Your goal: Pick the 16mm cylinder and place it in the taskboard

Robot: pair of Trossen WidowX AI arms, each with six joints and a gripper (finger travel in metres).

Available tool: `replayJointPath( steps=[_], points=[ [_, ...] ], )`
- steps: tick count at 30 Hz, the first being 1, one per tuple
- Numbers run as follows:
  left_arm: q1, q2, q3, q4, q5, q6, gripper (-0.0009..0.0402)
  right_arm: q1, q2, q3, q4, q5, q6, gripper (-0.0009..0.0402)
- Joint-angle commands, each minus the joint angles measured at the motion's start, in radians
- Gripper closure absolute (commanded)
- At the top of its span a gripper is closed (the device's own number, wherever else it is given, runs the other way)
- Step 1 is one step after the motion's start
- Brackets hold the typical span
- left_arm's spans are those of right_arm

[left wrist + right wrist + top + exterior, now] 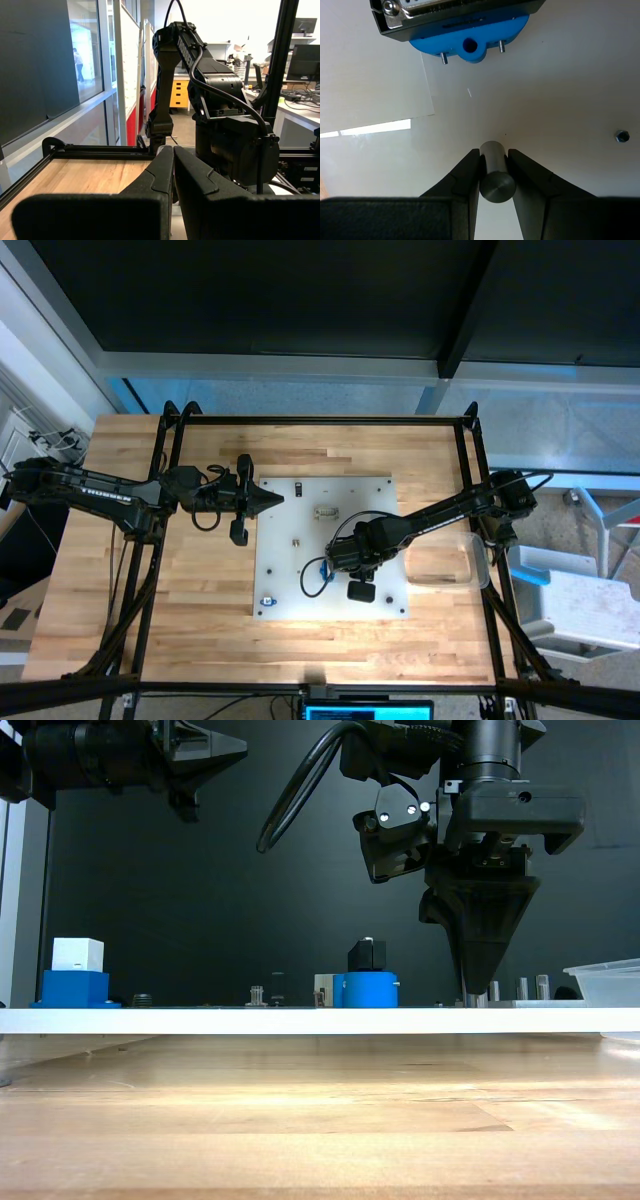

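We pinch the cylinder [496, 181] in our right hand [478, 982] low over the board [250, 1019], left hand [238, 752] pressed together at upper left; misaligned, it may jam.

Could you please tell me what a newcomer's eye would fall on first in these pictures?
The eye goes first to the right gripper, pointing straight down low over the white taskboard and clamped on the 16mm cylinder, a short grey peg between its fingertips. Next comes the left gripper, shut and empty, raised high near the taskboard's left edge.
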Motion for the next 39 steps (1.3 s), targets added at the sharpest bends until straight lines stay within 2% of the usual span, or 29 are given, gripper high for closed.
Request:
replayJointPath(
  steps=[1, 18, 39],
  points=[
    [0.0, 0.0, 0.0, 0.0, 0.0, 0.0, 0.0393, 0.0, 0.0, 0.0, 0.005, 0.0, 0.001, 0.038],
    [0.0, 0.0, 0.0, 0.0, 0.0, 0.0, 0.0393, 0.003, 0.0, -0.008, 0.025, -0.001, 0.002, 0.0374],
    [0.0, 0.0, 0.0, 0.0, 0.0, 0.0, 0.0393, 0.005, 0.0, 0.006, 0.023, -0.001, 0.001, 0.0255]
  ],
)
